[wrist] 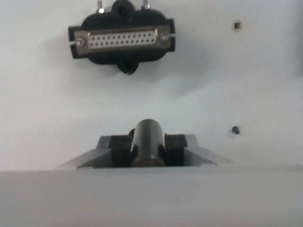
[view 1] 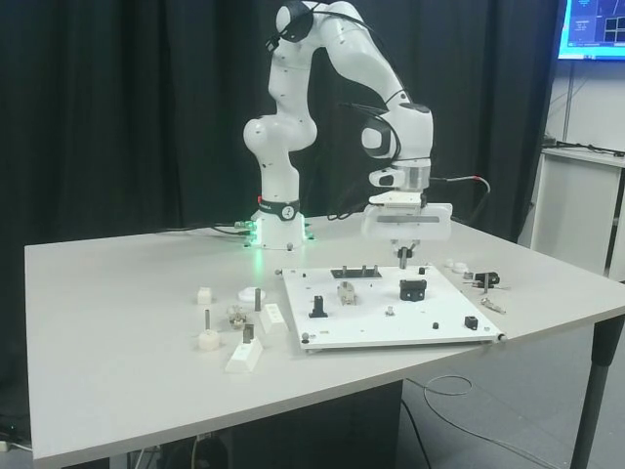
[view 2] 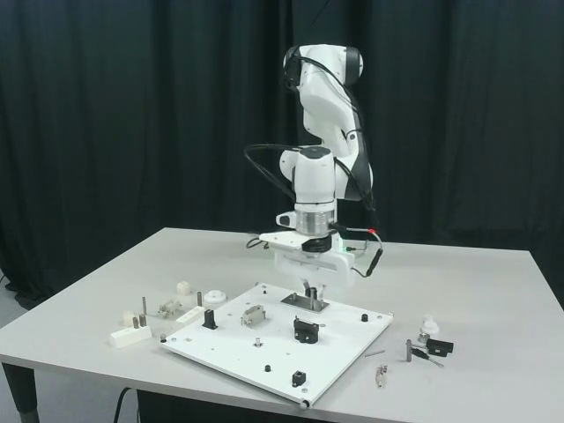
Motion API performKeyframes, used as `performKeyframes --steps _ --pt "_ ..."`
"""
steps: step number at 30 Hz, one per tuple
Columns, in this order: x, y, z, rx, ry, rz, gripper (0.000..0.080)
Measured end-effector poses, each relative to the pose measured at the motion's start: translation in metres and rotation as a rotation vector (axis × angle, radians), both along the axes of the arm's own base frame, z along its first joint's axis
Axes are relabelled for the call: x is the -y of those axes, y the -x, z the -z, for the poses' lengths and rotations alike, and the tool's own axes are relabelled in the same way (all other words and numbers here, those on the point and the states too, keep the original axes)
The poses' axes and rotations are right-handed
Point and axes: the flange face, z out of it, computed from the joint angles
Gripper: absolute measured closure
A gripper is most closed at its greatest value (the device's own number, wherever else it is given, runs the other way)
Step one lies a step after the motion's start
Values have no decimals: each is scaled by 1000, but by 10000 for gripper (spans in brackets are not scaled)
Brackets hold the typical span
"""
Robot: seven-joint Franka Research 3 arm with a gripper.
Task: Remove round peg 4.
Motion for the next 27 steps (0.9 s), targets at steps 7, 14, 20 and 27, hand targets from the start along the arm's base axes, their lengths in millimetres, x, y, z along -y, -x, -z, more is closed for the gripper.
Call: performKeyframes --steps 7,14,20,27 --pt "6 -2 0 2 2 12 657" --pt "11 -5 2 -1 5 55 658" --pt "14 -9 8 -7 11 71 658" --pt "19 -9 14 -23 17 80 658"
